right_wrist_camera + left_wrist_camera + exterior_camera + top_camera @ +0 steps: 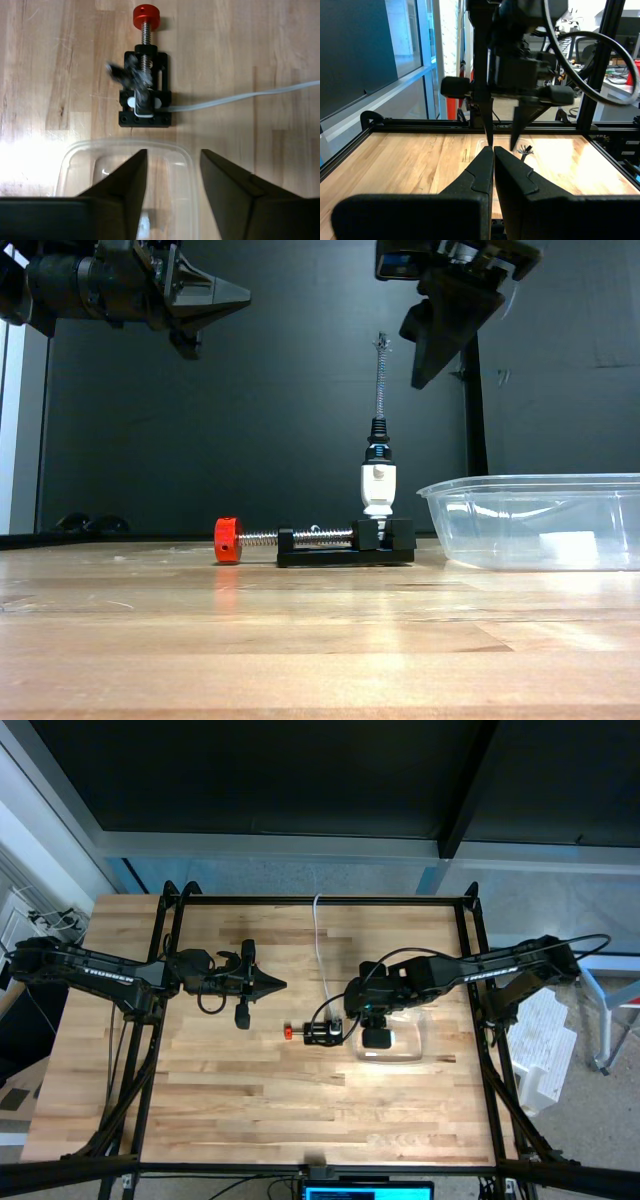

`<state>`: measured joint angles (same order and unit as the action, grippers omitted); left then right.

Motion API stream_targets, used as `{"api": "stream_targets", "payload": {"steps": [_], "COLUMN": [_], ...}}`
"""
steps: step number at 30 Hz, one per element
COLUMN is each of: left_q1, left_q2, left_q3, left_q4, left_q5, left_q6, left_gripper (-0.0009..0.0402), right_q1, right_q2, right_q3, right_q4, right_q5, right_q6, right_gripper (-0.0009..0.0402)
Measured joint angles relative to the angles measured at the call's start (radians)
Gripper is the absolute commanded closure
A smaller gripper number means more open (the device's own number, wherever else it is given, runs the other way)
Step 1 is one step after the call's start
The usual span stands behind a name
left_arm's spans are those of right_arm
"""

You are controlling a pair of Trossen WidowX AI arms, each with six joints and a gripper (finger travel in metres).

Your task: Remove the power plug from the receptacle and place in the container

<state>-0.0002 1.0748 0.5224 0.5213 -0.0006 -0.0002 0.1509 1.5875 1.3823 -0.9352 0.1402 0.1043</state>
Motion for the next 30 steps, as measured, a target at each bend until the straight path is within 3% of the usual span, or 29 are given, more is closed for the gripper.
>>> {"api": "stream_targets", "payload": {"steps": [9, 20, 30], "left_q1": [0.000, 0.000, 0.000], "left_q2": [0.000, 0.000, 0.000], "left_q3": [0.000, 0.000, 0.000], "left_q4": [0.000, 0.000, 0.000], "left_q5": [0.000, 0.000, 0.000], "left_q6": [0.000, 0.000, 0.000], "left_gripper": [0.0393, 0.0393, 0.0393], "right_q1": [0.005, 0.017, 0.019], "right_q2": [0.116, 0.229, 0.267], "right_q3": [0.070, 0.137, 0.134], "right_q4": [-0.012, 0.001, 0.039], "right_q5": [-0.001, -0.002, -0.002], "right_q6": [0.022, 0.023, 0.022], "right_gripper": [0.0150, 0.0151, 0.0151]}}
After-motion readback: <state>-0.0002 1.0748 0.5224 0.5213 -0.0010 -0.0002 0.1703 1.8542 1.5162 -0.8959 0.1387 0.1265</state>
